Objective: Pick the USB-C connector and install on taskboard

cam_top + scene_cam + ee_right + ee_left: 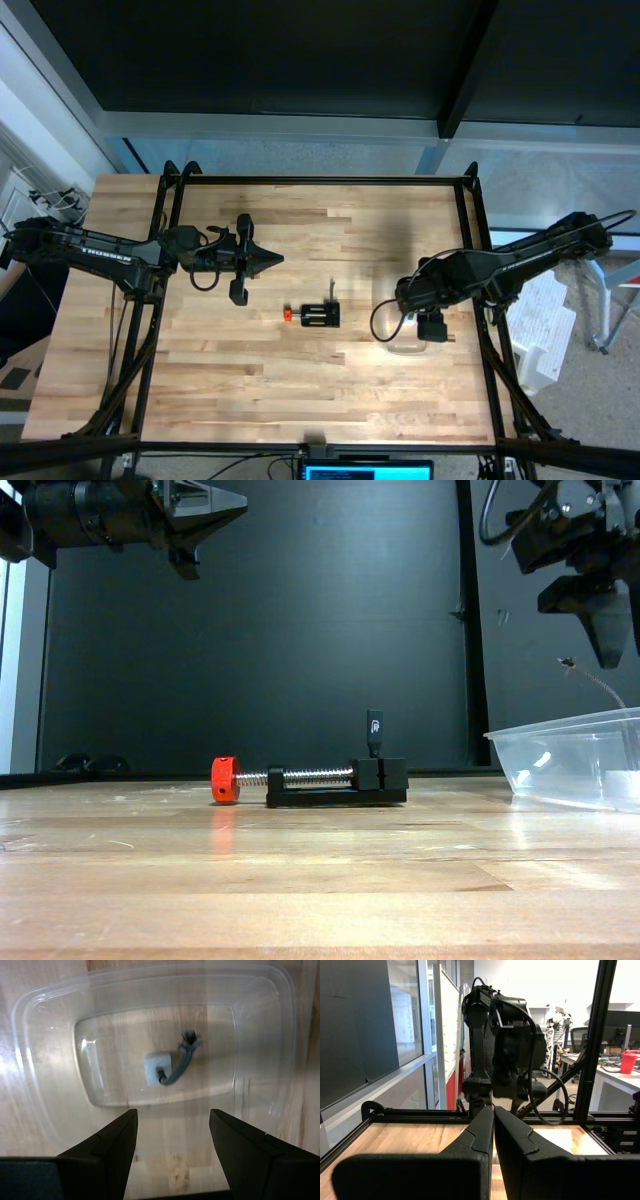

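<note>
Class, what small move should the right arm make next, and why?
Probably lower the open right gripper into the clear tray: the USB-C connector lies there ungrasped, roughly centred below it. The left gripper hangs shut, high above the table.

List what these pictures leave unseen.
Connector: blurred in the right wrist view; whether it touches the white piece is unclear.
Tray: cut by the low view's edge; the open right hand above hides most from the high view.
Board: slot too small in the high view.
Left hand, shut, raised at left: blocks the table in its view.
</note>
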You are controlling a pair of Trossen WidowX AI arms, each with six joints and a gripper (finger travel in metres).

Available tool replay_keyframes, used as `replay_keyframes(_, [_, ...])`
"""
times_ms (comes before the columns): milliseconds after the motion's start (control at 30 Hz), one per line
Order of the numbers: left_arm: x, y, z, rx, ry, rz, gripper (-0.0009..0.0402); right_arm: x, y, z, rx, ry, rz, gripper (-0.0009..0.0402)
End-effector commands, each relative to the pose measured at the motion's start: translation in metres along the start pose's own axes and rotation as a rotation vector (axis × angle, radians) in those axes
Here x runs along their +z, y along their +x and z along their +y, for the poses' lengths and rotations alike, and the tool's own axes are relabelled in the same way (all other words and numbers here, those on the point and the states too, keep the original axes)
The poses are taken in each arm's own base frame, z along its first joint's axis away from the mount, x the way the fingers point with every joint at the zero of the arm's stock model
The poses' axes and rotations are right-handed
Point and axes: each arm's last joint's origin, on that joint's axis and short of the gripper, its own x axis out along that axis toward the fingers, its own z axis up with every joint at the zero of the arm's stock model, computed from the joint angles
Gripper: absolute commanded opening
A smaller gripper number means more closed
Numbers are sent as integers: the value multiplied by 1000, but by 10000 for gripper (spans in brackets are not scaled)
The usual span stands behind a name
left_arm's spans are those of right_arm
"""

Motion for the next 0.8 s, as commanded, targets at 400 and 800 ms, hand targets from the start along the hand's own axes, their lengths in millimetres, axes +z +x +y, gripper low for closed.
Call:
replay_keyframes(400, [0,0,0,0,0,0,0,4,41,7,26,-36,0,199])
replay_keyframes(800, [0,0,0,0,0,0,0,1,66,6,8,-60,-1,198])
